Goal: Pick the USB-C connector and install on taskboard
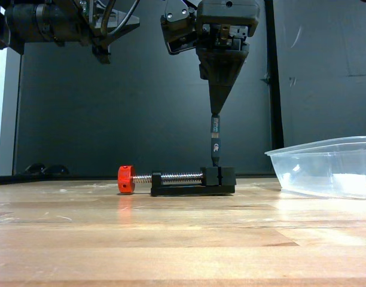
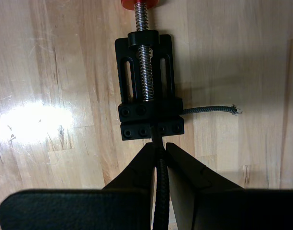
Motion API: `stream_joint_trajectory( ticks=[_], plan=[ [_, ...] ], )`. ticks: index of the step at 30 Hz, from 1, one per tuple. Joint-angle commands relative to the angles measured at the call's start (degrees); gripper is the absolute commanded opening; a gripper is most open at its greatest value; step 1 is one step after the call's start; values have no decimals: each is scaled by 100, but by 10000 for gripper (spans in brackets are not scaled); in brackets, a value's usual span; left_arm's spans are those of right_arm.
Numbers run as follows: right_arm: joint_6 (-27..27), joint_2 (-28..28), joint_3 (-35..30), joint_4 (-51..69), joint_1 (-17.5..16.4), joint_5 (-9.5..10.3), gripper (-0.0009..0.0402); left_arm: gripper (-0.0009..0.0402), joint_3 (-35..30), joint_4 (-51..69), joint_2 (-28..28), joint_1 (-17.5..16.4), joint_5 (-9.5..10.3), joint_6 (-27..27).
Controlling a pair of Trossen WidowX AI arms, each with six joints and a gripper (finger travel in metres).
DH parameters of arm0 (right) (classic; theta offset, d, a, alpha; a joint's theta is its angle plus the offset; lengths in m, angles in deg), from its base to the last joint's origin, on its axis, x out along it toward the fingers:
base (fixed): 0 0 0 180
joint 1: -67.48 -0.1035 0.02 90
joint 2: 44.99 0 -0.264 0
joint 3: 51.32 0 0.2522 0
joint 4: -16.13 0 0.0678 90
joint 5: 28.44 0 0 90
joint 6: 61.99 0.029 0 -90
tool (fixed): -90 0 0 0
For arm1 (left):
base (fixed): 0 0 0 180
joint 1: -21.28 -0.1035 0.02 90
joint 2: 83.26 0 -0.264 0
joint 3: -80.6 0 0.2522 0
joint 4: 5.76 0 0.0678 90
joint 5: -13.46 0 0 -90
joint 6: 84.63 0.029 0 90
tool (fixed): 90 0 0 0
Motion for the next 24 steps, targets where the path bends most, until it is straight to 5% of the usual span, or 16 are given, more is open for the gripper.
stream_joint_trajectory(
  ticks=[1, 24],
  plan=[
    [4, -7, -4, 2, 0, -9, 0, 0, -2, 0, 0, 0, -2, 0],
    [-22, -59, -2, 26, 13, -20, 0, 0, -2, 0, 2, 0, -2, 0]
  ],
)
